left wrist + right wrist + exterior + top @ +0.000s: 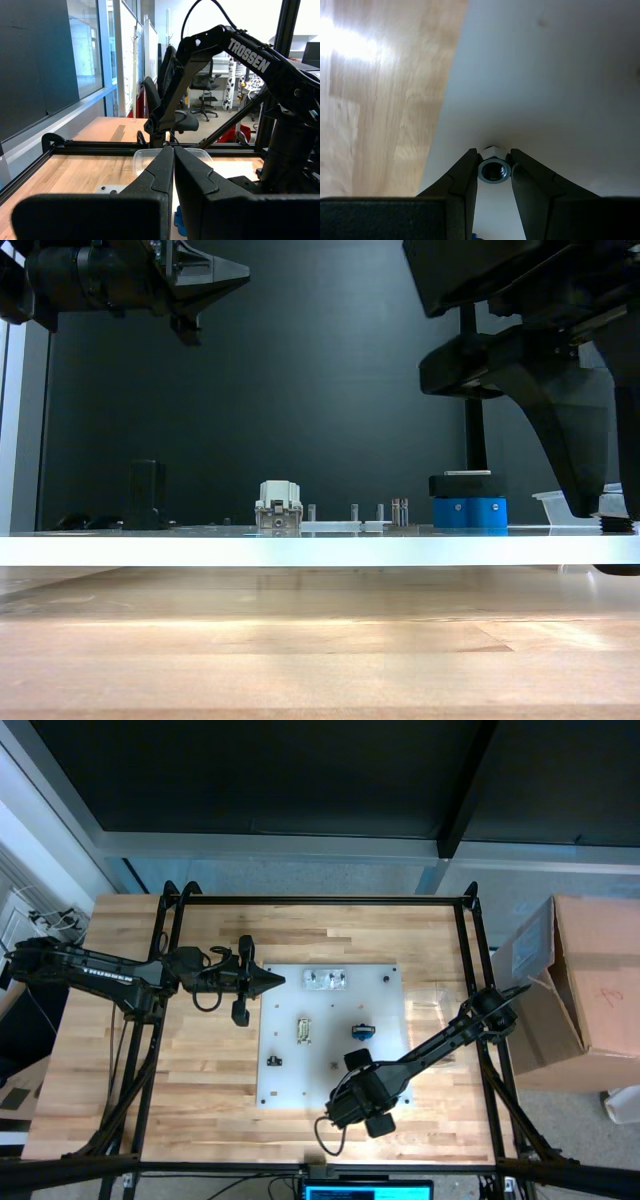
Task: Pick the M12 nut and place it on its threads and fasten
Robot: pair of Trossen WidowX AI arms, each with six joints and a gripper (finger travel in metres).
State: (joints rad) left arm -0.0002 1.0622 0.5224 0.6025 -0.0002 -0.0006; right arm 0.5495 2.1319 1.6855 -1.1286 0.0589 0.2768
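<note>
The silver M12 nut [494, 170] sits between the fingers of my right gripper [494, 164], which is shut on it, its bore facing the camera. It hangs low over the white board [560, 75] close to the board's edge. From above, the right gripper [345, 1106] covers the board's [300, 1070] near right edge and hides nut and stud. At table height, a black ribbed piece [616, 524] shows just under the right gripper [608, 508]; I cannot tell whether the nut is on its stud. My left gripper [272, 980] hovers shut, holding nothing, high over the board's far left side.
A blue block [362, 1032] and a white connector [303, 1032] stand mid-board. A clear tray [172, 156] lies right of the board. A black metal frame [320, 901] rings the table, and a cardboard box [580, 980] stands off its right side.
</note>
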